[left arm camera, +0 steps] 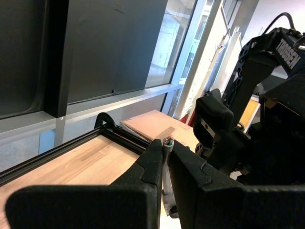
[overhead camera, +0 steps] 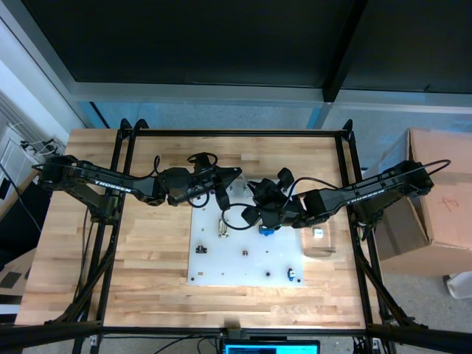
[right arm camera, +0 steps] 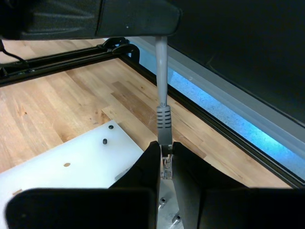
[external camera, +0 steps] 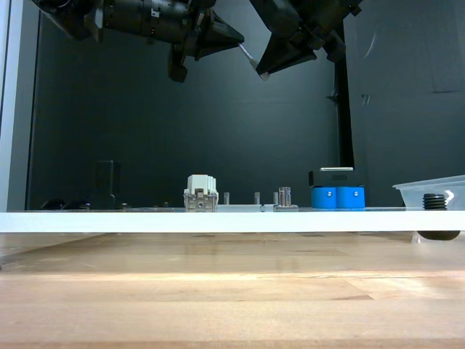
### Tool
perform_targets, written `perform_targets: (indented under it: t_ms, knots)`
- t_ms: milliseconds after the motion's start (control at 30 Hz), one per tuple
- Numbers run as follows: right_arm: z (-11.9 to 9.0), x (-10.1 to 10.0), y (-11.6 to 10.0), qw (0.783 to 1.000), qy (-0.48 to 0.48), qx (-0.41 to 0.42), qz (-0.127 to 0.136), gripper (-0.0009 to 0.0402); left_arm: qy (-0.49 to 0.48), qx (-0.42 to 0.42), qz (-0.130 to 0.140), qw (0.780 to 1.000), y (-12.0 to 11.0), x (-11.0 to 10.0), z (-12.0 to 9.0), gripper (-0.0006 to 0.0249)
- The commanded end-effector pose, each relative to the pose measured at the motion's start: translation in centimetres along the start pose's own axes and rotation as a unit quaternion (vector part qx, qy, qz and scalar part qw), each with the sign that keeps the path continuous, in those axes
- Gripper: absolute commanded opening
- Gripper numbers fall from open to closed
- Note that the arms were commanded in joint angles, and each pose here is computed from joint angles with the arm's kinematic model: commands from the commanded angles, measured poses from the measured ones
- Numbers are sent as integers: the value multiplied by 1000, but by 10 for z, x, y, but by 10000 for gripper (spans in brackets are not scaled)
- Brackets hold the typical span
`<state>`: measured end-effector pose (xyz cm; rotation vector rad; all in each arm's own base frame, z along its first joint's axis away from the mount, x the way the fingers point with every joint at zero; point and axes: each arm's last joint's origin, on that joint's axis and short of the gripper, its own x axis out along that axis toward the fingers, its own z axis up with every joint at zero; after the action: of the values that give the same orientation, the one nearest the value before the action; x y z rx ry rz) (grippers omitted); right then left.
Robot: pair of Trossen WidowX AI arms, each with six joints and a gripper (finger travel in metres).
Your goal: Pick the RJ45 connector and install on the taskboard
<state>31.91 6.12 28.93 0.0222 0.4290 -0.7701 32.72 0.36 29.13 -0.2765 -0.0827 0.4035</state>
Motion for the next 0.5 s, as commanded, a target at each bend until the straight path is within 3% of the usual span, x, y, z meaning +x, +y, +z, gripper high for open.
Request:
perform_targets:
  t_ms: [33,167,267,500]
  knots:
    - [1,-3,-2,1000,8,-4,14,96,8,12,-33,999,-2,0,0,-1]
    - [3,-10,-9,998,36,-11,57,167,14,30,-62,998,-4,0,-1,2]
    - [4,-19,-18,992,74,-25,102,208,24,40,-107,993,-6,-1,-1,-1]
    - [3,-40,-36,957,165,-72,230,251,65,44,-208,975,-11,-3,-6,0]
